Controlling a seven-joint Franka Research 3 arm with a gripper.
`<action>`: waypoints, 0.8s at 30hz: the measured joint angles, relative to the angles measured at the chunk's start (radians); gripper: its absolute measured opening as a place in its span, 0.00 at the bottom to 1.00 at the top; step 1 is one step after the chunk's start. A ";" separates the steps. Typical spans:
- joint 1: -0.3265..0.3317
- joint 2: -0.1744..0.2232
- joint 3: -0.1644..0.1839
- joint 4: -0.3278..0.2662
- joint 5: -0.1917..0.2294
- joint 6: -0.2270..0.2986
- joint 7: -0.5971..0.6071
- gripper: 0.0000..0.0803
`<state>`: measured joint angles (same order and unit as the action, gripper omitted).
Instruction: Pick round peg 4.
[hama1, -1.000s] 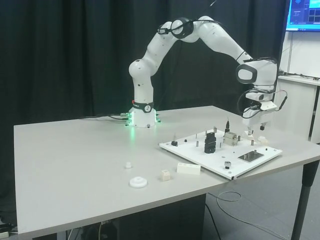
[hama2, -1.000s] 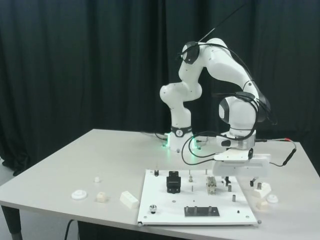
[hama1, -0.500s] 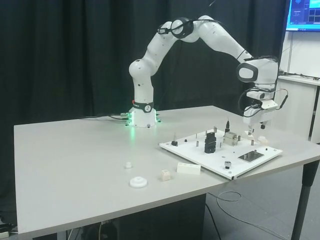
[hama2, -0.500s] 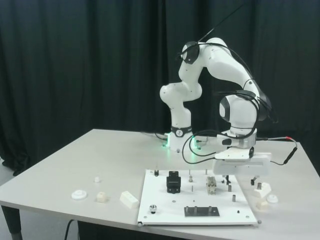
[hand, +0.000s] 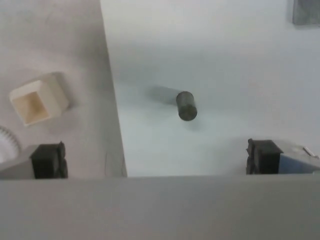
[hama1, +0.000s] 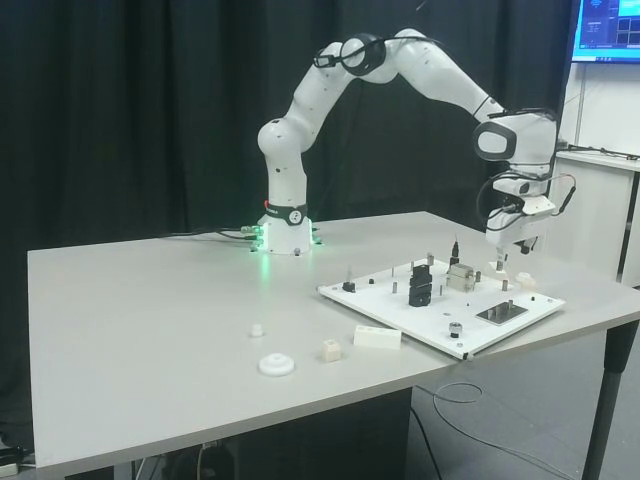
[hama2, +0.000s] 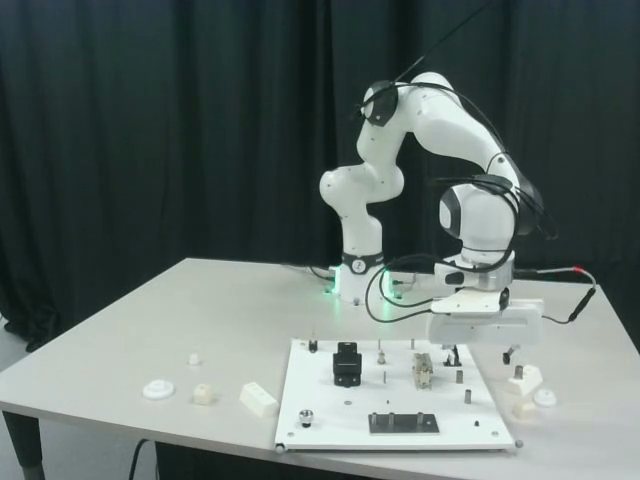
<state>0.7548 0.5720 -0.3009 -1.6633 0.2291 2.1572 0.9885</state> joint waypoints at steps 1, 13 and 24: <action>0.000 -0.002 0.000 0.000 0.000 -0.003 0.001 1.00; 0.011 -0.019 0.000 0.000 0.000 -0.015 0.032 1.00; 0.043 -0.020 0.007 -0.003 0.001 -0.029 0.048 1.00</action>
<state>0.7979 0.5524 -0.2938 -1.6664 0.2298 2.1284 1.0370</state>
